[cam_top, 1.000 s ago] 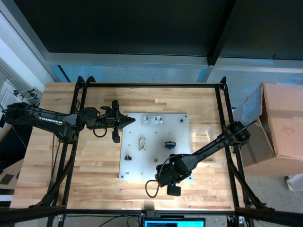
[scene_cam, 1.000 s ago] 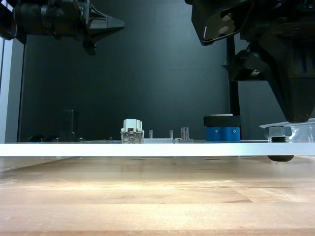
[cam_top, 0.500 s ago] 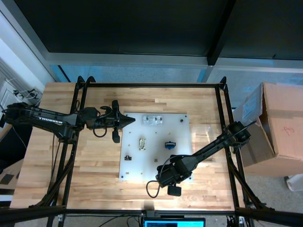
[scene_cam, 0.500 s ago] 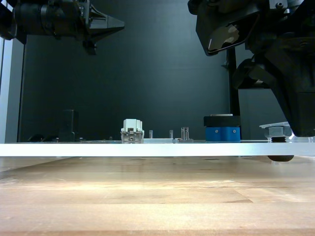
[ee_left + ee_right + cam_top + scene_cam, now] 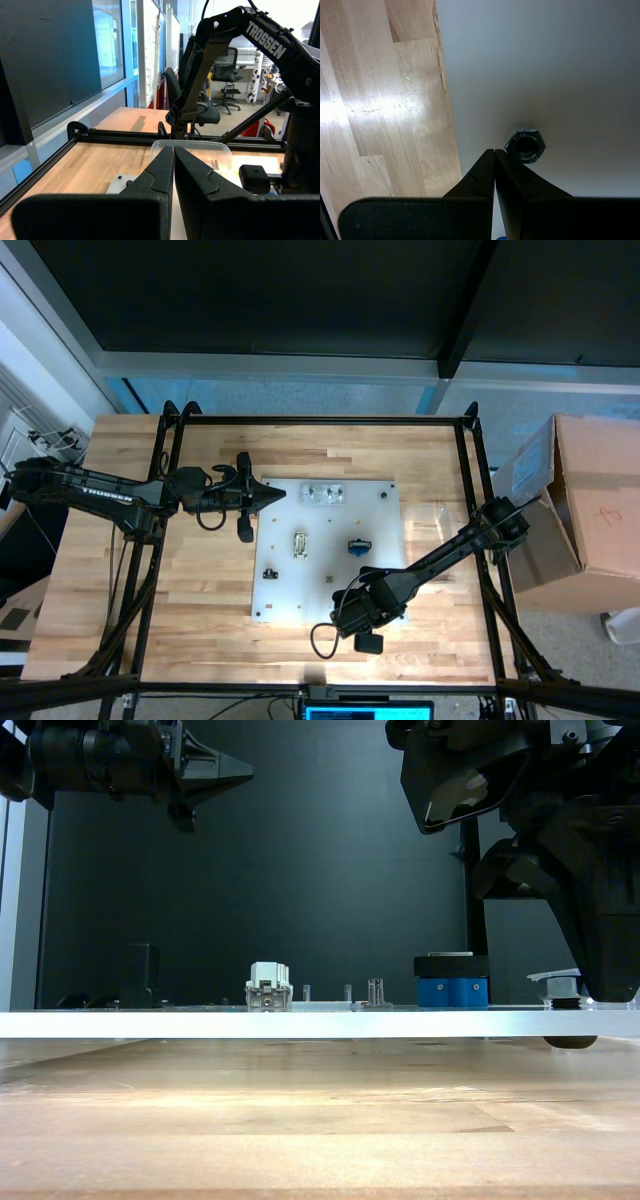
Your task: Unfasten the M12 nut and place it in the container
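The right gripper [image 5: 494, 151] has its two fingers pressed together with nothing between them. Just beside the fingertips, on the white board [image 5: 285, 585], we see the silver M12 nut [image 5: 525, 145]; it seems apart from the fingers, not touching them. In the low view the nut sits on top of its black stud [image 5: 567, 1004], with some ribs showing under it, so it is on its stud and not run fully down. This place is near the board's near right edge, and the right arm leans down over it from the board's right side.

The left gripper [image 5: 173, 150] is also clenched on nothing. It hangs high over the board's far left corner and points across the board. Beyond the board's right side lies the clear container [image 5: 190, 142]; the nut is not in it.
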{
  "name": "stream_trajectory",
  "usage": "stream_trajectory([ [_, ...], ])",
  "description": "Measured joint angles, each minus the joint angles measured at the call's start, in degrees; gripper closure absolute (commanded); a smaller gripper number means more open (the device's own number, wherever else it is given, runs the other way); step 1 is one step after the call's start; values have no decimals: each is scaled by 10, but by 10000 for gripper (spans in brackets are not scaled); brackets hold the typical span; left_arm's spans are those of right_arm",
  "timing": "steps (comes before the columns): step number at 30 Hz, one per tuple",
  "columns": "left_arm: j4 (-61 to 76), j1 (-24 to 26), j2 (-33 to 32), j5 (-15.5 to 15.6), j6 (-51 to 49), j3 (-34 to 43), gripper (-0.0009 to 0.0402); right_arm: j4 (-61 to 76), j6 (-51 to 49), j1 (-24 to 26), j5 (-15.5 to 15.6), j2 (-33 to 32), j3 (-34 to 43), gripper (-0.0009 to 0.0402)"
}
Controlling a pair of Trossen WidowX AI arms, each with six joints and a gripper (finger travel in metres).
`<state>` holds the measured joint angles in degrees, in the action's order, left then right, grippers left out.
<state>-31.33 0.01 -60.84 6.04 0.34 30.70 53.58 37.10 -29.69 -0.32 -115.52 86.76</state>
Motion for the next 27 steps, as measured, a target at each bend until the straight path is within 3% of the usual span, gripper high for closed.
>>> stream_trajectory([
  [6, 0, 0, 0, 0, 0, 0, 393, 19, 1, 0, -16, 0, -1, 393],
  [19, 0, 0, 0, 0, 0, 0, 393, 14, -2, 0, -19, 0, -1, 394],
  [21, 0, 0, 0, 0, 0, 0, 393, 26, 1, 0, -54, 3, -1, 393],
  [23, 0, 0, 0, 0, 0, 0, 393, 61, 37, -3, -148, 10, 2, 394],
  [24, 0, 0, 0, 0, 0, 0, 393, 77, 48, -3, -177, 14, 5, 393],
  [25, 0, 0, 0, 0, 0, 0, 393, 89, 53, -2, -191, 18, 9, 393],
  [27, 0, 0, 0, 0, 0, 0, 393, 100, 57, -3, -191, 24, 11, 393],
])
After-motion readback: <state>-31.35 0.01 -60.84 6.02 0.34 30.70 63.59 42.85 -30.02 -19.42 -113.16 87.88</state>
